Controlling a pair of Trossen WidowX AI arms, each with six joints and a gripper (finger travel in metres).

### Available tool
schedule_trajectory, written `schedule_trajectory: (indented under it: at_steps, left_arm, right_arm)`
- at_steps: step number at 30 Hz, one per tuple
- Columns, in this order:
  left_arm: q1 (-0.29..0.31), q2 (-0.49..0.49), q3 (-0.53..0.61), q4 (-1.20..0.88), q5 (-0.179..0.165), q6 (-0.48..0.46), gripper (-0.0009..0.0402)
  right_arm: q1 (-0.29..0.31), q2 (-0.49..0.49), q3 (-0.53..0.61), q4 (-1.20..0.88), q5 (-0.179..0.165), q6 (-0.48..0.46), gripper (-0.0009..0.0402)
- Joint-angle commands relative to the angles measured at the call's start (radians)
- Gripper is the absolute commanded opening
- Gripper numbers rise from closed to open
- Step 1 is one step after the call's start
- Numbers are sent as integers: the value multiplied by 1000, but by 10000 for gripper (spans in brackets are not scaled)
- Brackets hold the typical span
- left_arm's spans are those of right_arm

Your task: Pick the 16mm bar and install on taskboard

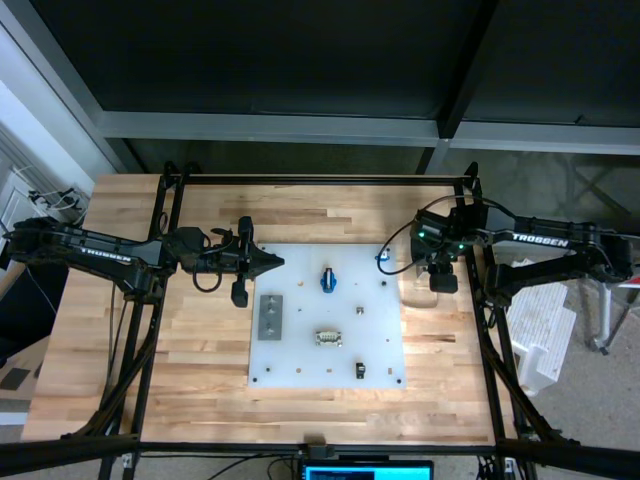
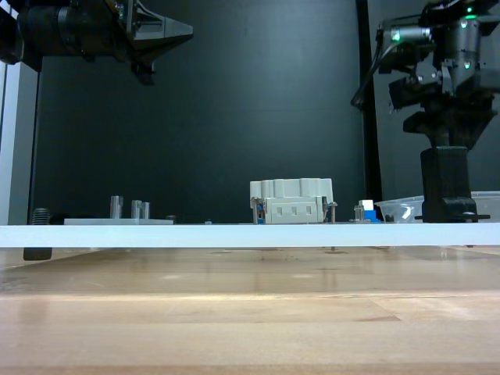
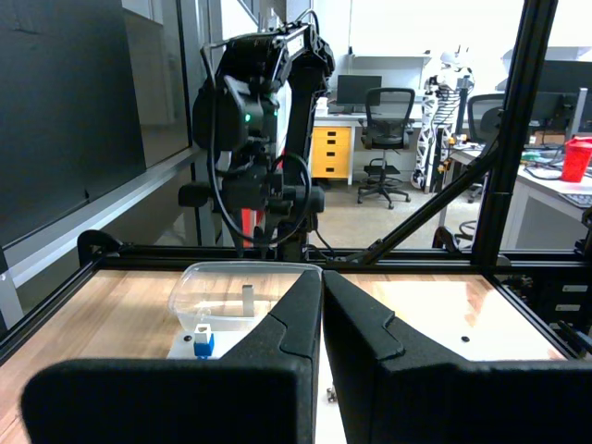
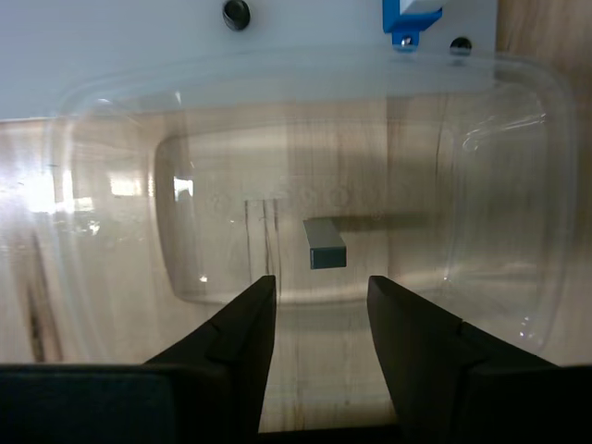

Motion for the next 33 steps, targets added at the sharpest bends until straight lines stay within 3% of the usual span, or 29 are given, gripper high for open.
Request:
schedule_trajectory:
  at_steps: [1, 14, 33]
  left_arm:
    - [0, 0, 0, 0, 0, 0, 0]
    - [0, 0, 0, 0, 0, 0, 0]
    - [0, 0, 0, 0, 0, 0, 0]
  right_arm:
    - [-10, 0, -33, 35, -2, -4, 153]
    - [-60, 0, -134, 142, 1, -53, 161]
    - [-62, 55, -162, 187, 4, -100, 161]
